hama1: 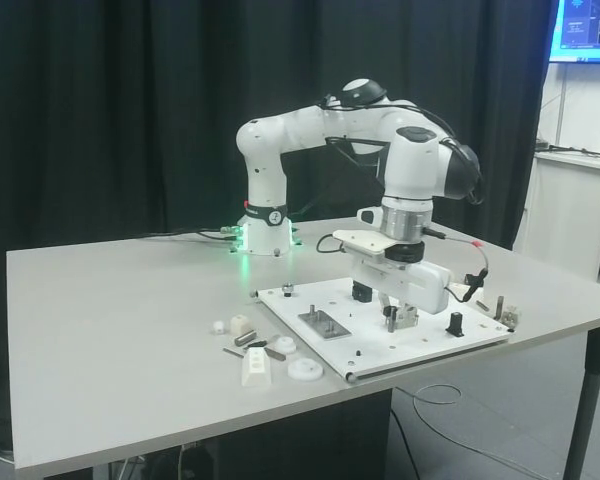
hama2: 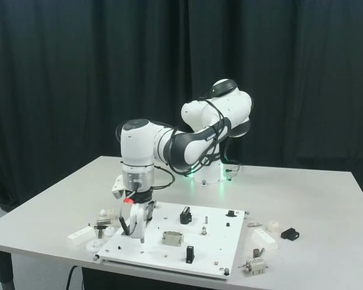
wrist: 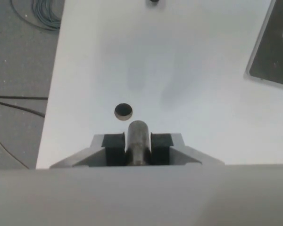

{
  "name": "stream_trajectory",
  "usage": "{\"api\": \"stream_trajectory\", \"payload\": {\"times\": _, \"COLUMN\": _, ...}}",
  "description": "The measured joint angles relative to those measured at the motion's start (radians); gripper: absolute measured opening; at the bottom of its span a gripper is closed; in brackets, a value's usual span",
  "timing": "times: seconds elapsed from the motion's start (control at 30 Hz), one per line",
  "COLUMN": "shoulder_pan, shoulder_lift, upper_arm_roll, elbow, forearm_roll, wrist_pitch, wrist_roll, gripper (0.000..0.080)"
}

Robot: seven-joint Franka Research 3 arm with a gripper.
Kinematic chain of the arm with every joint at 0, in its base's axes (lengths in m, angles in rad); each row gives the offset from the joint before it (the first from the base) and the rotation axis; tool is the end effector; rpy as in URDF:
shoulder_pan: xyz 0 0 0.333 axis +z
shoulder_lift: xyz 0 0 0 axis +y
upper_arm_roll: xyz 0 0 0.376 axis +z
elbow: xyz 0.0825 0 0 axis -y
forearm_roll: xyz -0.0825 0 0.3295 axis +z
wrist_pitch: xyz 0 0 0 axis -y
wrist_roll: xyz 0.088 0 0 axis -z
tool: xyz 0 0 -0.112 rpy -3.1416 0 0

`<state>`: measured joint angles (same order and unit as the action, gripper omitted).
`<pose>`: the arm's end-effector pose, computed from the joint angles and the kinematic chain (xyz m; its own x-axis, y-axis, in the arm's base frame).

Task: Place round peg 3.

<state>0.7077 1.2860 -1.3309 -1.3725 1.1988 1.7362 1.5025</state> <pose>0.7161 0.0023 0.2786 -0.5023 -0.8638 0.0400 -0.8643 0.5029 0.0065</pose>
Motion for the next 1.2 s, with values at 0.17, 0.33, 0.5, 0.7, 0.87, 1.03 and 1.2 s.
{"api": "stream_trajectory", "payload": {"times": 0.17, "shoulder_pan": -0.001, "shoulder_lift": 0.0, "upper_arm_roll": 0.0, "elbow": 0.0, "forearm_roll": 0.0, "wrist_pitch": 0.001, "wrist_roll": -0.006, "gripper": 0.011}}
{"api": "stream_trajectory", "payload": {"times": 0.33, "shoulder_pan": -0.002, "shoulder_lift": 0.0, "upper_arm_roll": 0.0, "elbow": 0.0, "forearm_roll": 0.0, "wrist_pitch": 0.001, "wrist_roll": -0.01, "gripper": 0.011}}
{"api": "stream_trajectory", "payload": {"times": 0.5, "shoulder_pan": -0.003, "shoulder_lift": 0.0, "upper_arm_roll": 0.0, "elbow": 0.0, "forearm_roll": 0.0, "wrist_pitch": 0.001, "wrist_roll": -0.012, "gripper": 0.011}}
{"api": "stream_trajectory", "payload": {"times": 0.7, "shoulder_pan": -0.003, "shoulder_lift": 0.0, "upper_arm_roll": 0.0, "elbow": 0.0, "forearm_roll": 0.0, "wrist_pitch": 0.003, "wrist_roll": -0.027, "gripper": 0.011}}
{"api": "stream_trajectory", "payload": {"times": 0.87, "shoulder_pan": -0.005, "shoulder_lift": 0.0, "upper_arm_roll": -0.001, "elbow": 0.0, "forearm_roll": -0.001, "wrist_pitch": 0.004, "wrist_roll": -0.032, "gripper": 0.011}}
{"api": "stream_trajectory", "payload": {"times": 1.03, "shoulder_pan": -0.008, "shoulder_lift": 0.001, "upper_arm_roll": -0.006, "elbow": -0.002, "forearm_roll": -0.009, "wrist_pitch": 0.005, "wrist_roll": -0.032, "gripper": 0.011}}
{"api": "stream_trajectory", "payload": {"times": 1.2, "shoulder_pan": -0.014, "shoulder_lift": 0.005, "upper_arm_roll": -0.021, "elbow": -0.011, "forearm_roll": -0.025, "wrist_pitch": 0.005, "wrist_roll": -0.049, "gripper": 0.011}}
